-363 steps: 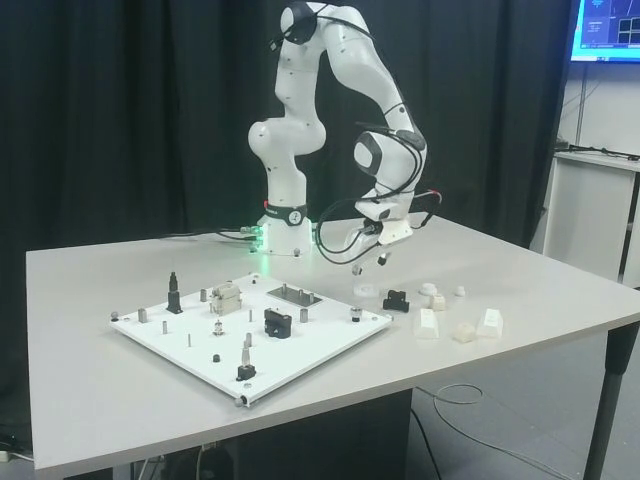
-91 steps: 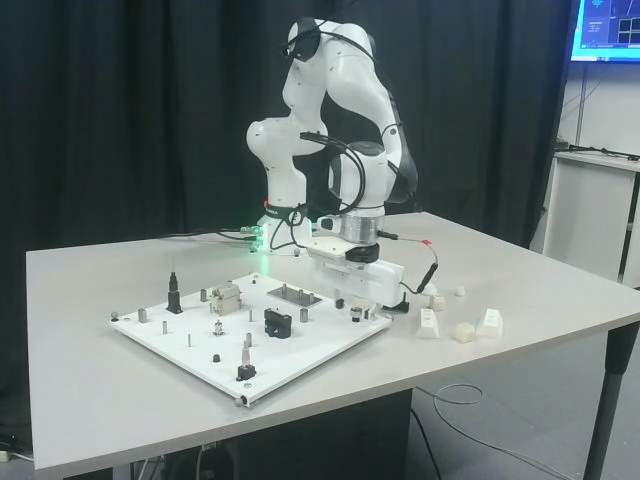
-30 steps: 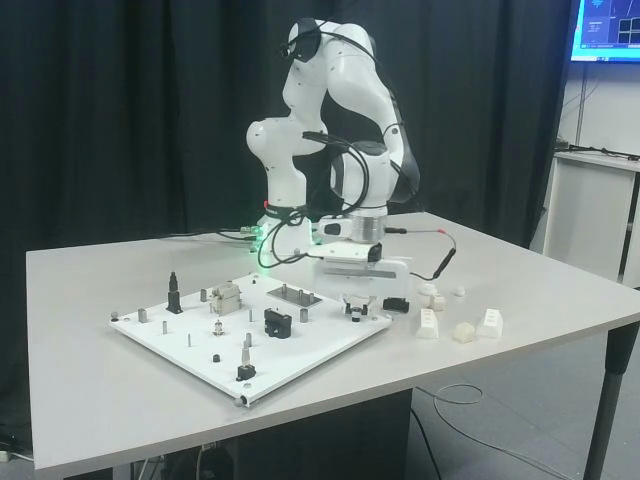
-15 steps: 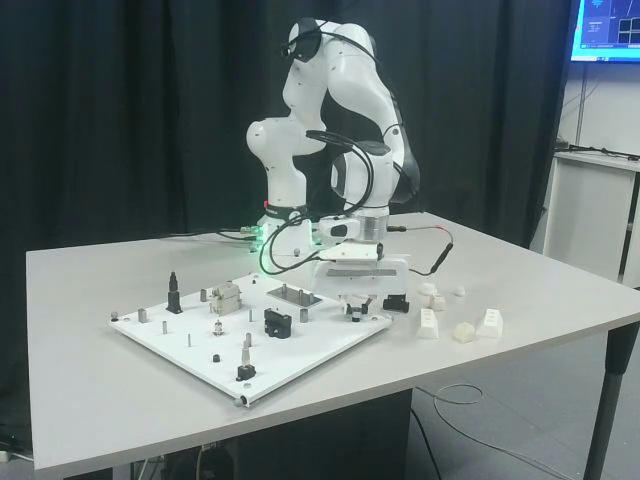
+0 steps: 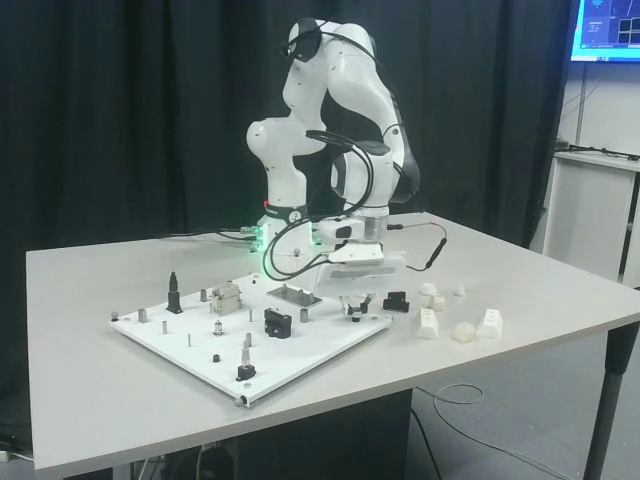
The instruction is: Remove bolt 4.
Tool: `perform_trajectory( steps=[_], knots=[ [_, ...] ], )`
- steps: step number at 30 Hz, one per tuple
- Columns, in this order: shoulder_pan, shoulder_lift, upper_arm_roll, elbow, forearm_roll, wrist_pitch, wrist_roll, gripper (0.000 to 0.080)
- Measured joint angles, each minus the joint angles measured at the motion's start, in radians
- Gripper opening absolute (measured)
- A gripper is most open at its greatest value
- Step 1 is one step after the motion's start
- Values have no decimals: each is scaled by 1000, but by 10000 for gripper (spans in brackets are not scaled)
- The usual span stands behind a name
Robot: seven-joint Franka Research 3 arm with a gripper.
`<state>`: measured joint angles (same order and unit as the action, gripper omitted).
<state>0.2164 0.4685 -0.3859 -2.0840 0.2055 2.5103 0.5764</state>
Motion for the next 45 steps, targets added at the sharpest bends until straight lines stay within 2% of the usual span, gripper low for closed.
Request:
perform_trajectory(
  steps=[18,45],
  knots=[
    [-1,0,0,0,0,0,-226,251],
    [-2,0,0,0,0,3,-468,251]
  ],
)
